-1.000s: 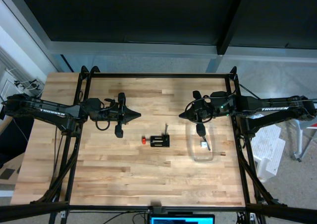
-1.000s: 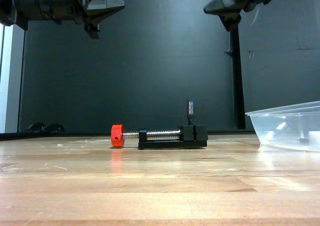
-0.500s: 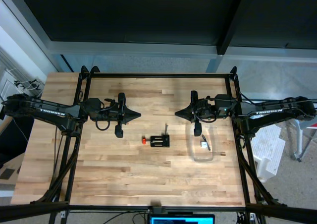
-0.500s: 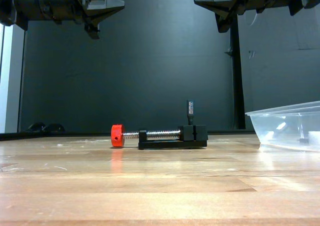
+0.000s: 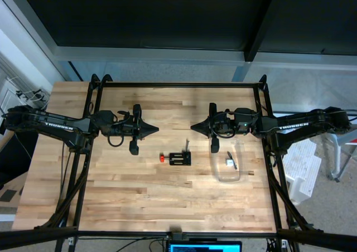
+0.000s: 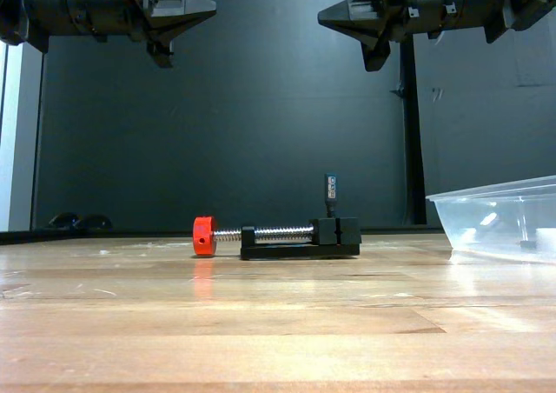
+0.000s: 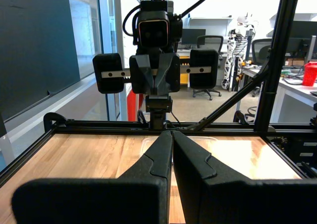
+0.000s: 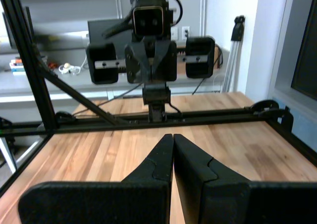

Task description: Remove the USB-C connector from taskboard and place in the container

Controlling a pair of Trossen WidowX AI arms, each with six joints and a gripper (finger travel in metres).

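left pincer pressed together aloft left of taskboard, right pincer pressed together aloft near container, usb-c connector inside

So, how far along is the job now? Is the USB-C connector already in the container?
It looks done. The USB-C connector lies inside the container, next to a small white block and apart from the taskboard. Nothing is in hand: the right gripper and the left gripper both hover high above the table, shut and empty. Nothing seems left, except perhaps parking the arms.
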